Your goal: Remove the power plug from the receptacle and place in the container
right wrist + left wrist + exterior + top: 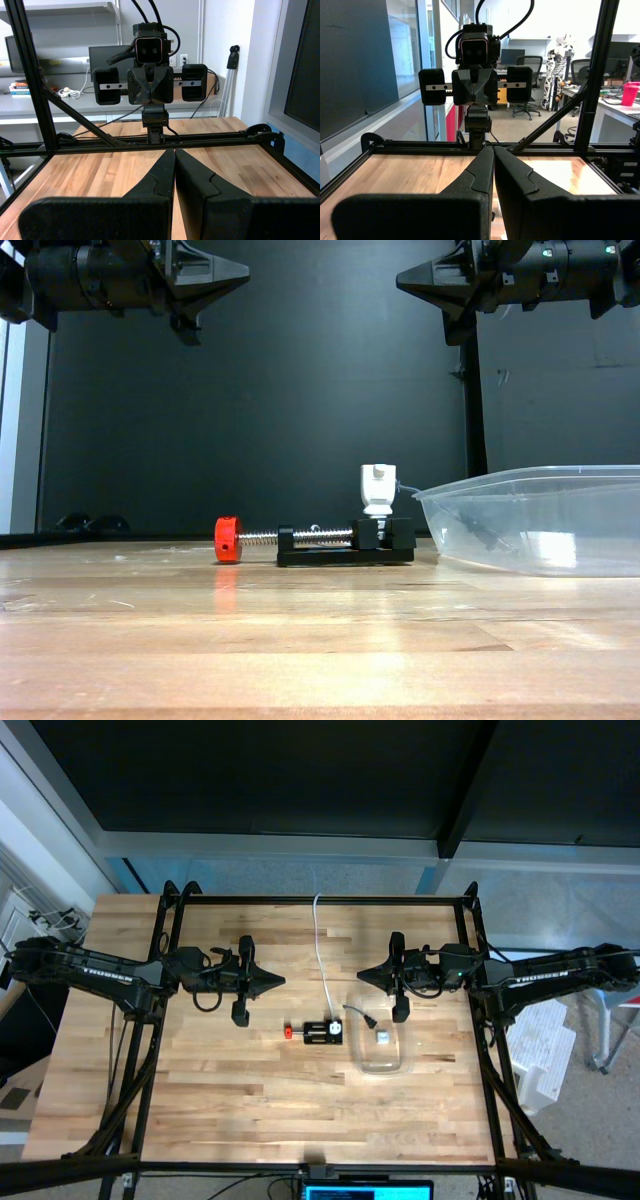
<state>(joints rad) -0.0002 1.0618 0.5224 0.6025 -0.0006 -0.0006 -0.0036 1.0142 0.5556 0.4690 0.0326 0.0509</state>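
Matt black plastic left gripper (278, 982) and right gripper (363, 973) above smooth wood table (250, 1105); clear glossy plastic container (540, 480).

I see my left end effector (493, 150) with its two black fingers (470, 185) pressed together, pointing level across the wooden tabletop (410, 172). Beyond the black frame rail (420, 148), the right end effector (475, 89) faces me head-on, raised above the tabletop. Office chairs (522, 100) stand in the bright room behind it.
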